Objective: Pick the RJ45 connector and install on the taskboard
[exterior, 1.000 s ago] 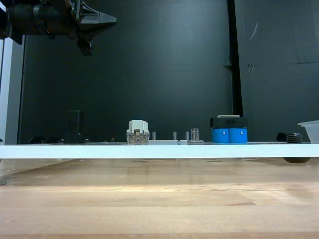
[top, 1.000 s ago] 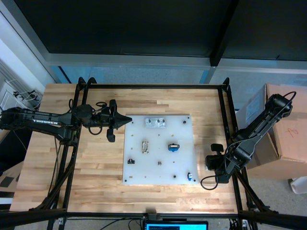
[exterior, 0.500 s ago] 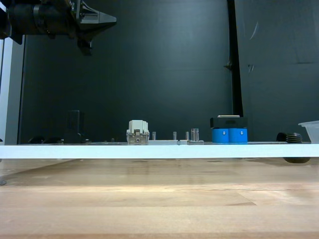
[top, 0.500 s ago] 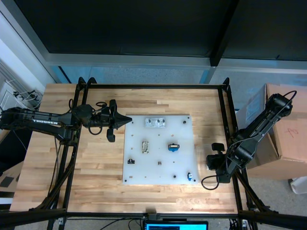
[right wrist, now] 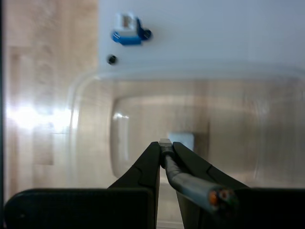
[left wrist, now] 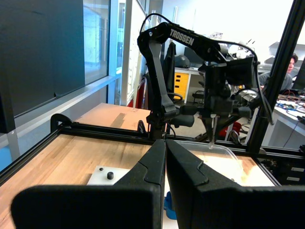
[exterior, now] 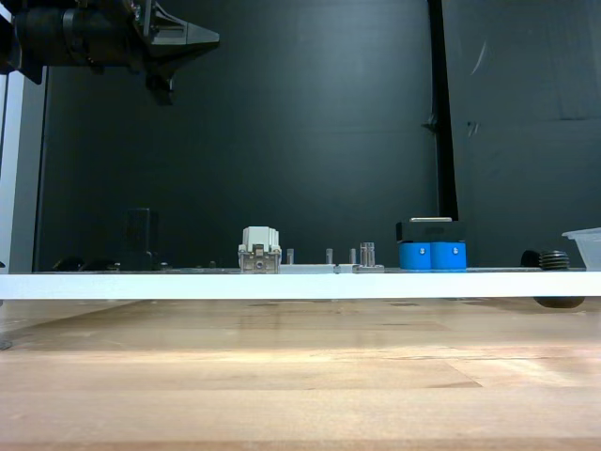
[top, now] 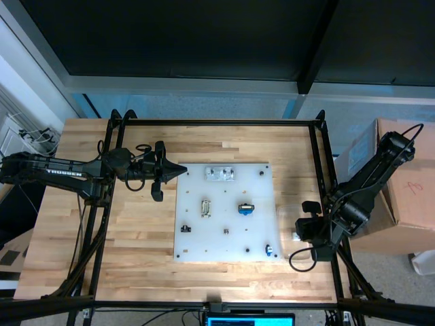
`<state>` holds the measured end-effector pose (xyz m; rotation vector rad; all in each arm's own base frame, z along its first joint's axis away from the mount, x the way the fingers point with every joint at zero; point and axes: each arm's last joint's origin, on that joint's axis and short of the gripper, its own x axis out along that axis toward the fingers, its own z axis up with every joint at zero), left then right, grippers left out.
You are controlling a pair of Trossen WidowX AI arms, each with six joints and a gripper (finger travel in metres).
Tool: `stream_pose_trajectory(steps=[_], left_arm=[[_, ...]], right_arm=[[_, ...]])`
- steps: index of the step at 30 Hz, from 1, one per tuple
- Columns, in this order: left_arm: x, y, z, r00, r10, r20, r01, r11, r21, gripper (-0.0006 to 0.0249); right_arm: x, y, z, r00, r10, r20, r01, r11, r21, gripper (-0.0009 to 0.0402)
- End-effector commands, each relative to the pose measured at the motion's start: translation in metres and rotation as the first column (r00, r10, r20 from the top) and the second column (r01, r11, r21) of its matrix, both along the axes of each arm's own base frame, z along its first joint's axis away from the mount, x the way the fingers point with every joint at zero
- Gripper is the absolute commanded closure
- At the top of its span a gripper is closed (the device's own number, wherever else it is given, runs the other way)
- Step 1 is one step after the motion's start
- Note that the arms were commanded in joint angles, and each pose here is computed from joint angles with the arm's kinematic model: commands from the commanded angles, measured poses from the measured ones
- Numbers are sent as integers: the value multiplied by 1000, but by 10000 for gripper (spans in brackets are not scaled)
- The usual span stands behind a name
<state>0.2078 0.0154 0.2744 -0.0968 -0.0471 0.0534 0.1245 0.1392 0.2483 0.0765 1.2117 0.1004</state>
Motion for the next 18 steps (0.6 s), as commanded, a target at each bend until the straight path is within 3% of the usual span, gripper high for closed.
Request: stream_pose_trajectory(steps=[1,4,9,18], left_arm=[[0,0,0,1000,0,0,0,1000,0,243],[0,0,0,1000,0,0,0,1000,0,243],[0,0,0,1000,0,0,0,1000,0,243],[0,0,0,1000,0,0,0,1000,0,243]], right_arm=[[2,2,10,1000,-1,24,0,1000,27,393],[5,5,17,999,-15,42,13,999,46,393],[14,11,25,996,-41,76,38,999,29,394],[49,18,25,991,-113,67,112,994,14,393]])
